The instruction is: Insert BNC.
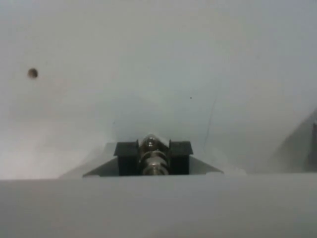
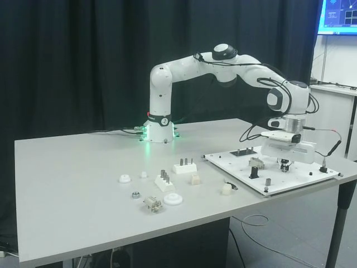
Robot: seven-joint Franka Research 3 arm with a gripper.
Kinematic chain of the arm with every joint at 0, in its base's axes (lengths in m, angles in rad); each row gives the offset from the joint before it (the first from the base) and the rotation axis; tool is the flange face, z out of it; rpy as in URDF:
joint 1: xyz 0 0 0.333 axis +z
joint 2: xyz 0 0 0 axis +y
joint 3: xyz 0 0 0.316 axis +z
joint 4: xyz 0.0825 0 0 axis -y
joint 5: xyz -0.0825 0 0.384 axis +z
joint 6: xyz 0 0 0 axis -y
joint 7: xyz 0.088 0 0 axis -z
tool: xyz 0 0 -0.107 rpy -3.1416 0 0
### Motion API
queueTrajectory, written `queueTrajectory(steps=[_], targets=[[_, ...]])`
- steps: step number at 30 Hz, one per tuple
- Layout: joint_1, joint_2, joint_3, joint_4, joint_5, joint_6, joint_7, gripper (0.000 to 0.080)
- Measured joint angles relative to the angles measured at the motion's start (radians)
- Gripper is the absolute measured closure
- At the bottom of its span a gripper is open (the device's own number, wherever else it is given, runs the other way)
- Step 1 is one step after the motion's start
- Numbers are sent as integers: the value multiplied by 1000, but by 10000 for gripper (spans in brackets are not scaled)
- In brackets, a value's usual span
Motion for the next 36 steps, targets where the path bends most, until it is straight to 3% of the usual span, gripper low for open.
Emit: queueTrajectory(steps=[10,36], targets=[[0,0,0,2,-4,-4,222,677],[3,1,-1,-1,-9,-6,640,677]])
